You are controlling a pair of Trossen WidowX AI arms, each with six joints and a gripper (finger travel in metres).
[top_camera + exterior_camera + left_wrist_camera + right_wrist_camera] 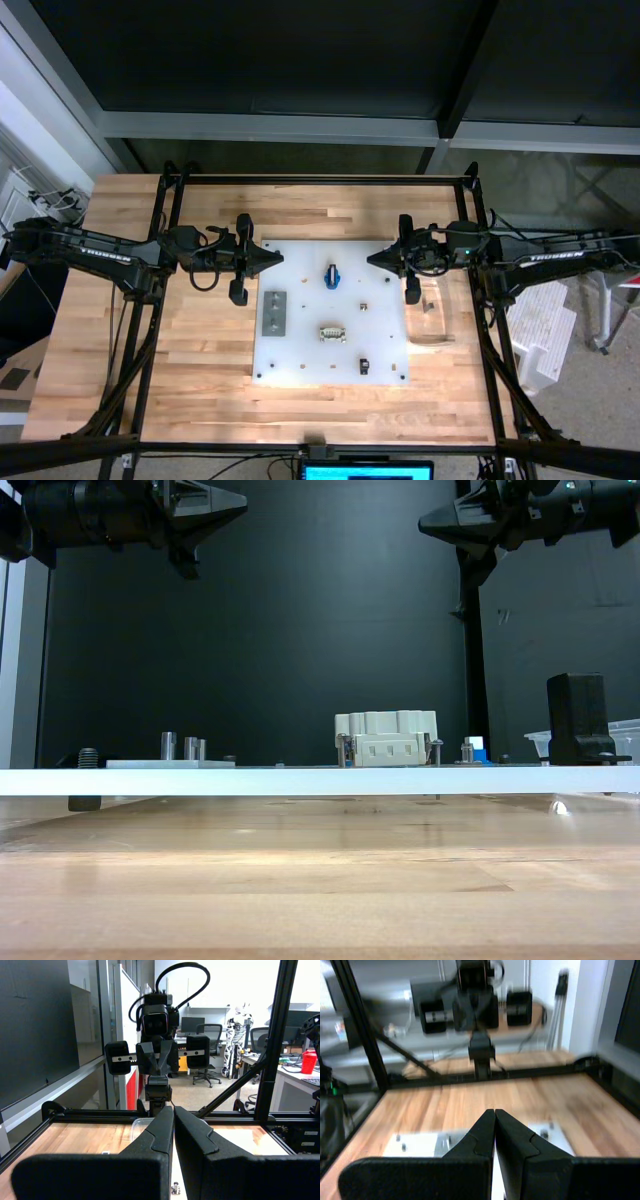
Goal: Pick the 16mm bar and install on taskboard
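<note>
**A:** What lies nearest, from above?

**B:** A lit screen [366,470] at the near edge of the tabletop [200,400], and beyond it the white taskboard [300,365]. My left end effector [281,257] hangs over the board's far left corner. My right end effector [371,259] hangs over its far right part. The tips face each other, and neither carries anything.

**A:** And the 16mm bar?

**B:** I can't pick it out with certainty. A clear tray [440,338] sits just right of the board with something small in it. Whether that is the bar, I cannot tell.

**A:** From tabletop level?

**B:** Both end effectors ride high, well apart from the board and from the beige connector [386,738] on it.

**A:** The wrist cameras?

**B:** On the left, my left fingers [159,1132] are pressed together on nothing. On the right, my right fingers [481,1135] are likewise closed and empty.

**A:** So, progress?

**B:** By my judgement nothing is done yet. Locating, grasping and seating the bar all remain.
</note>
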